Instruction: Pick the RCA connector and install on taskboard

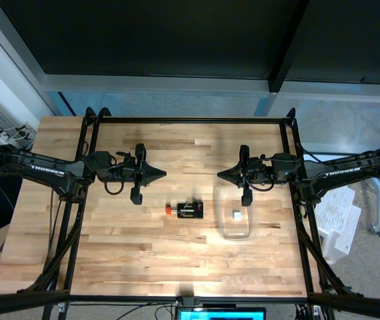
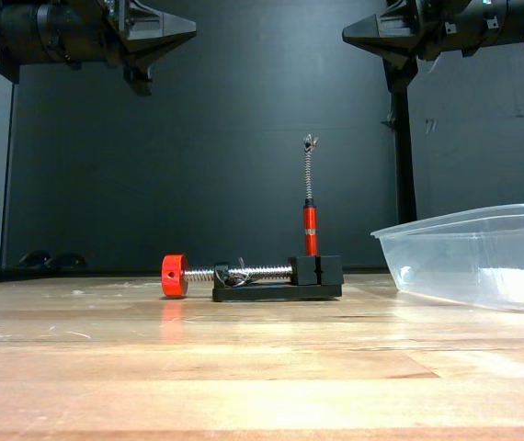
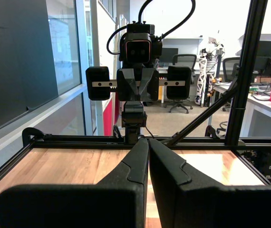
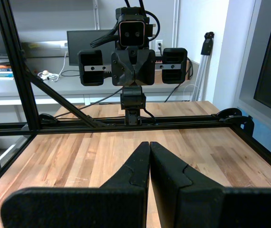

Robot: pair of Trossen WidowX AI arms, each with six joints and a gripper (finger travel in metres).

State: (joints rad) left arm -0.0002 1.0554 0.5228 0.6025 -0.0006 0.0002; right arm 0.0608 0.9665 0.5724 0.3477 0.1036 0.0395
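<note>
Wooden surface (image 1: 143, 267), dark backdrop. Parked high, both empty: left gripper (image 1: 163, 175), right gripper (image 1: 221, 175), fingers pressed together. Under right fingers: clear tray (image 1: 218, 223), only white block (image 1: 237, 215) inside. Below, between both finger pairs: vise (image 1: 191, 211). Upright on vise stub, unheld: connector (image 2: 310, 227), cable (image 2: 308, 170) rising free. Risk: shallow seating, so springy cable weight tips or pulls connector off. Low-passing fingers could snag cable.

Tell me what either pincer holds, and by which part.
Nothing. Left pincer and right pincer hang shut and empty above the table; the connector stands free on the vise.
</note>
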